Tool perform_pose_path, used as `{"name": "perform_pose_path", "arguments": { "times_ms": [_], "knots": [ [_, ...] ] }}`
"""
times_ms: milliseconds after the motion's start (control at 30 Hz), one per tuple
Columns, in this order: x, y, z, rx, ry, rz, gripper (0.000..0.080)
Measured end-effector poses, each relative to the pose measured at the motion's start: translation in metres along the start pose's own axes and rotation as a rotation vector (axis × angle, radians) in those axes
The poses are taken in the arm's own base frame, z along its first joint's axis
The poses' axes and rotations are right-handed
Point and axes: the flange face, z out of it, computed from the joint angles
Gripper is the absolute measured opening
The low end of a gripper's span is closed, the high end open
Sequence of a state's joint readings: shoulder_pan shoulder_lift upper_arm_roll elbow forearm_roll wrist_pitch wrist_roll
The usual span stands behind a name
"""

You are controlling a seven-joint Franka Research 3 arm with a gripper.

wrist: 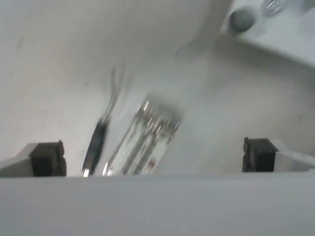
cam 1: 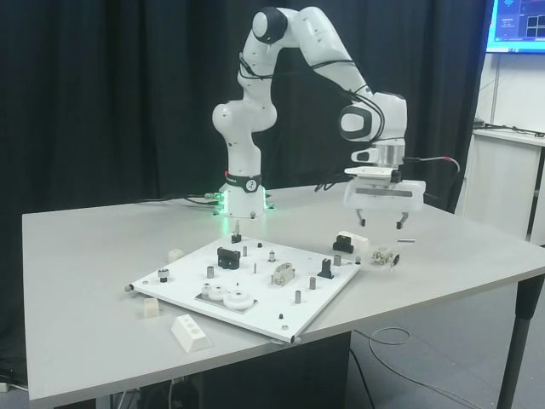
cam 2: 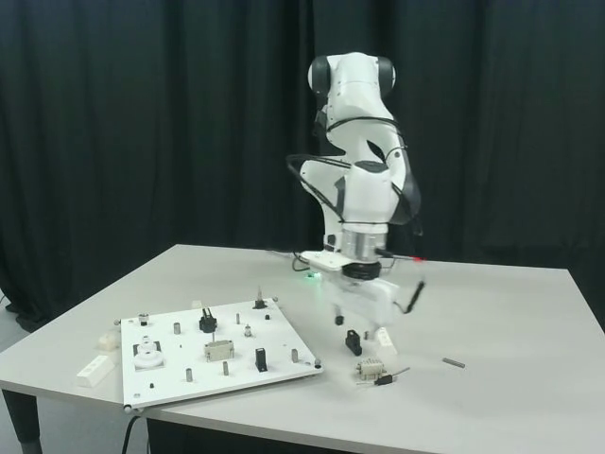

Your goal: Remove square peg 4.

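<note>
Tool: your white two-fingered tool (cam 1: 381, 222) hangs in the air off the near-right edge of the board, fingers spread wide and holding nothing; the wrist view shows both black fingertips (wrist: 47, 159) far apart with bare grey surface between them.
Arm: the white seven-jointed arm (cam 1: 294, 38) is bolted behind the board and reaches forward over the loose parts, not over the board itself, so you are not yet placed above any peg.
Board: a flat white task board (cam 1: 247, 285) lies near the front of the grey surface (cam 1: 77, 256); small posts, black brackets and white gears stand on it upright, seated in holes, which is presumably why each must be drawn straight up.
Square peg 4: you cannot tell which item it is; several short grey upright pegs (cam 2: 190, 374) stand on the board, none carries a readable number, and their cross-sections are too small to judge. Take it as likely seated on the board, well apart from the tool.
Loose parts: a small metal connector with a black-ended lead (cam 2: 373, 371) lies on the surface just beside the board's right corner, below the tool; it shows in the wrist view as a bright ribbed part (wrist: 145, 142). A short grey pin (cam 2: 454, 362) lies alone, farther right.
White blocks: two small white blocks (cam 1: 191, 332) rest off the board's front-left edge.
Progress: as judged, removal has not begun.
</note>
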State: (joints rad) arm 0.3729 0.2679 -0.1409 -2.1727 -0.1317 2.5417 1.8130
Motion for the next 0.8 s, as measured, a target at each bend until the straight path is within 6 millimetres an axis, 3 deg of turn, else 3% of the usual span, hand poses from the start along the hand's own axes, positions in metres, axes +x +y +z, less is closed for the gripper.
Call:
{"name": "perform_pose_path", "arguments": {
  "times_ms": [467,800],
  "knots": [
    [0.094,-0.025,0.003,-0.024,0.057,0.193,0.08],
    [0.13,-0.02,0.021,-0.064,0.057,0.274,0.08]
  ]
}}
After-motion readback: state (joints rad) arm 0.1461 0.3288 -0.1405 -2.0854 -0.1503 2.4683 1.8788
